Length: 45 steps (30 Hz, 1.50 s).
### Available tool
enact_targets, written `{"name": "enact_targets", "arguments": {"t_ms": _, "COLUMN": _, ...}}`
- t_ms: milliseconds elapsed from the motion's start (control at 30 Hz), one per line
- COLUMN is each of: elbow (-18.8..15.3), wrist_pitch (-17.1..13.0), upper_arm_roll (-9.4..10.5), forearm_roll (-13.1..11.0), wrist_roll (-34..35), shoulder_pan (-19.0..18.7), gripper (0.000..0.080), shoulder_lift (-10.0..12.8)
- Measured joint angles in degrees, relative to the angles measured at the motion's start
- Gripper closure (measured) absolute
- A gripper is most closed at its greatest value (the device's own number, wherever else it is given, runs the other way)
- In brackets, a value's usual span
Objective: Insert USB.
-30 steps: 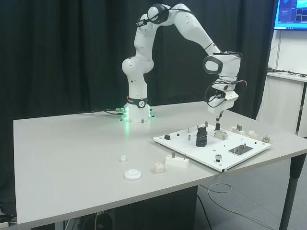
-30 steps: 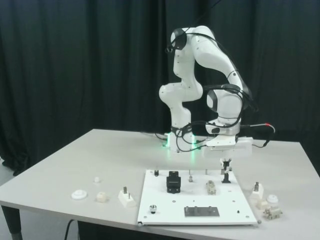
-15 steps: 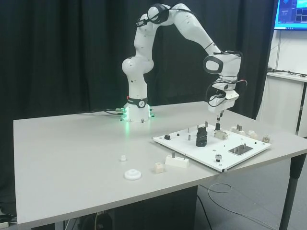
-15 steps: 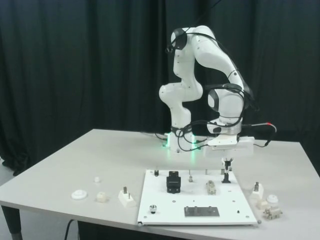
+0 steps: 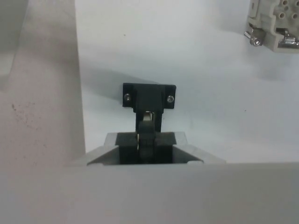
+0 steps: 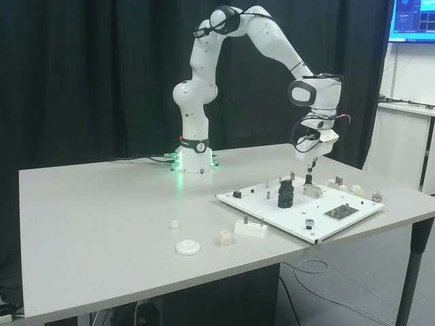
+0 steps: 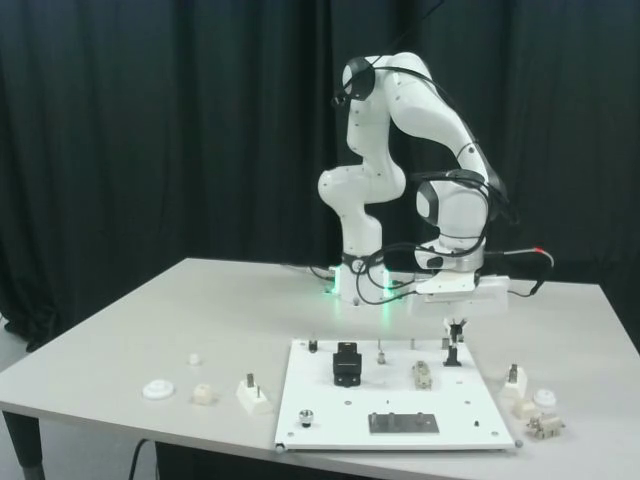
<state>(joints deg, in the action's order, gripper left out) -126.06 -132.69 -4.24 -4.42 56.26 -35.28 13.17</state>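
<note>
Jaws [image 7: 455, 326] risen, USB [image 5: 145, 135] gripped, above socket [image 5: 149, 95]

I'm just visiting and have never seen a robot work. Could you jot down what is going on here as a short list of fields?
robot: white arm bolted on a grey table
gripper: shut on a USB plug
position: above the black socket block, apart from it
work surface: white board
loose parts: small white pieces on the table beside the board
</note>
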Motion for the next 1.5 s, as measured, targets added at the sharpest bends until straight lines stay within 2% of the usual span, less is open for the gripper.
{"name": "enact_targets", "arguments": {"t_ms": 1500, "elbow": -0.2, "wrist_pitch": -0.1, "upper_arm_roll": -0.13, "forearm_roll": 0.2, "wrist_roll": 1.5, "shoulder_pan": -0.2, "gripper": 0.0732, "shoulder_lift": 0.0}}
